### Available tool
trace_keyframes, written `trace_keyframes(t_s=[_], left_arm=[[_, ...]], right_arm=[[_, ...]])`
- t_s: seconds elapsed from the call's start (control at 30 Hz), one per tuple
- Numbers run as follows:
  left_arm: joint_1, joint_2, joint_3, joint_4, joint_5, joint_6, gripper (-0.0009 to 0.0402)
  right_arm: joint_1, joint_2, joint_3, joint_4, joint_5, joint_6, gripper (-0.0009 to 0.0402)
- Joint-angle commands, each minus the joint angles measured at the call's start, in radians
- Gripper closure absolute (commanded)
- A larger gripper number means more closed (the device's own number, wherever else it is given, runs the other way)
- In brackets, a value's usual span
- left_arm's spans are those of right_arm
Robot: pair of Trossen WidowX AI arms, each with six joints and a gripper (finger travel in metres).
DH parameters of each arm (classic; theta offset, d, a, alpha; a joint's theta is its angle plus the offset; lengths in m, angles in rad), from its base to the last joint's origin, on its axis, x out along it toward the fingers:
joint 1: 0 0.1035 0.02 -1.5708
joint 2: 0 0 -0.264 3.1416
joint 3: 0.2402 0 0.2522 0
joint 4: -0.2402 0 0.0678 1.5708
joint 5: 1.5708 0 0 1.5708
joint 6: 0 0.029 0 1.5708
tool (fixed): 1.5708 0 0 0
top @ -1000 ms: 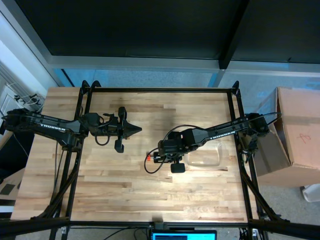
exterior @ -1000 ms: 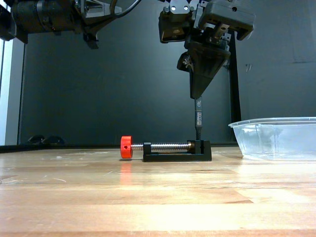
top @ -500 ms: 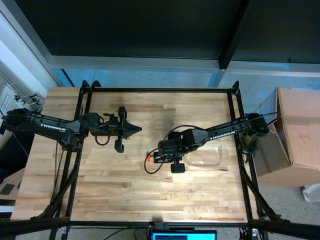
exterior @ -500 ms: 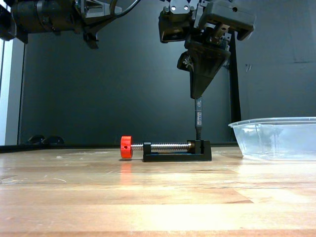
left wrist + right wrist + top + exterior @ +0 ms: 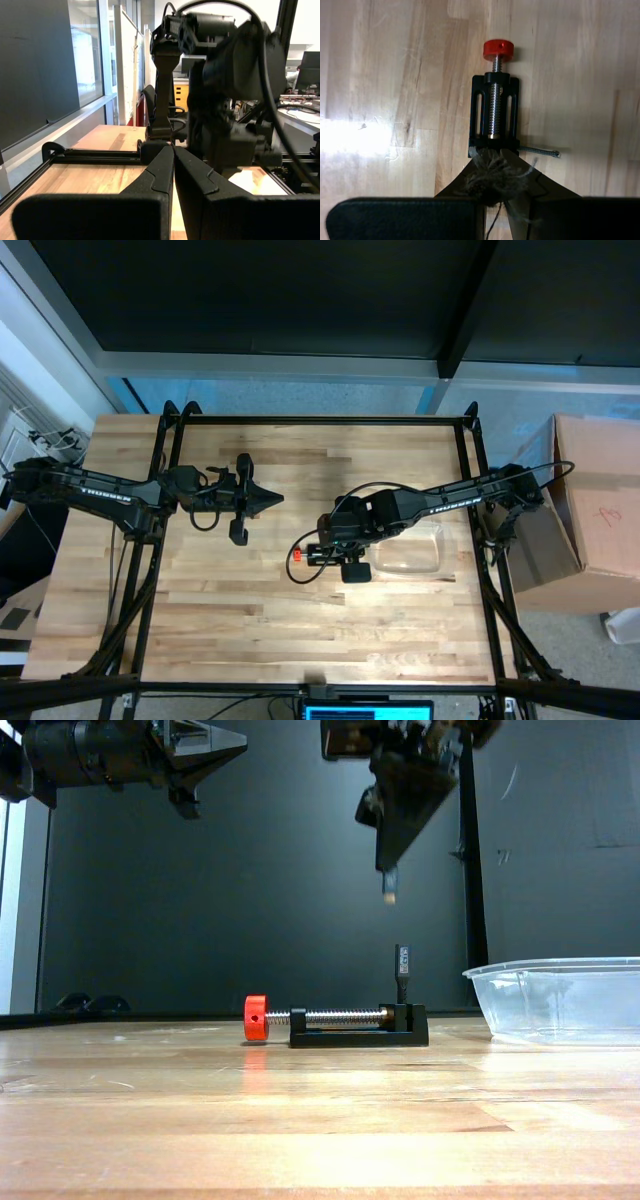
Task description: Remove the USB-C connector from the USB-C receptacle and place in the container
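While the left arm reaches in from the left edge of the worktop (image 5: 250, 640), the left hand (image 5: 272, 500) hangs high above the wood, well apart from everything else. The left wrist view shows its two fingers (image 5: 155, 172) pressed flat together.

Right of it, near the middle of the worktop, a small black clamp (image 5: 355, 1026) lies flat. Its threaded screw is level, and its red knob (image 5: 256, 1017) is at the left end in the low view. At the clamp's right end the USB-C receptacle (image 5: 402, 965) stands upright, gripped in the clamp.

Above the receptacle, and slightly left of it in the low view, the right hand (image 5: 386, 868) points downward, clamped on the USB-C connector (image 5: 388, 892). The connector hangs nearly upright with its pale tip lowest. It is fully clear of the receptacle, with open air between the two. The right wrist view looks straight down on the clamp, and a frayed, fibrous bundle (image 5: 492, 181) shows between the fingertips.

Further right the container (image 5: 560, 1005), a clear plastic tub, rests on the worktop near the clamp without touching it. Past the worktop's right edge stands a cardboard box (image 5: 590, 510).
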Motion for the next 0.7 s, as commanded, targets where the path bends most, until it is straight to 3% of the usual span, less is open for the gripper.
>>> trace_keyframes(t_s=[0.03,0.27,0.7], left_arm=[[0.0,0.0,0.0,0.001,0.0,0.0,0.0393],[0.0,0.0,0.0,0.001,0.0,0.0,0.0393],[0.0,0.0,0.0,-0.023,0.0,0.0,0.0393]], right_arm=[[0.002,0.002,0.027,-0.011,0.0,0.003,0.0393],[0.023,-0.005,0.027,-0.018,0.0,0.05,0.0393],[0.159,-0.024,0.027,-0.026,0.001,0.147,0.0393]])
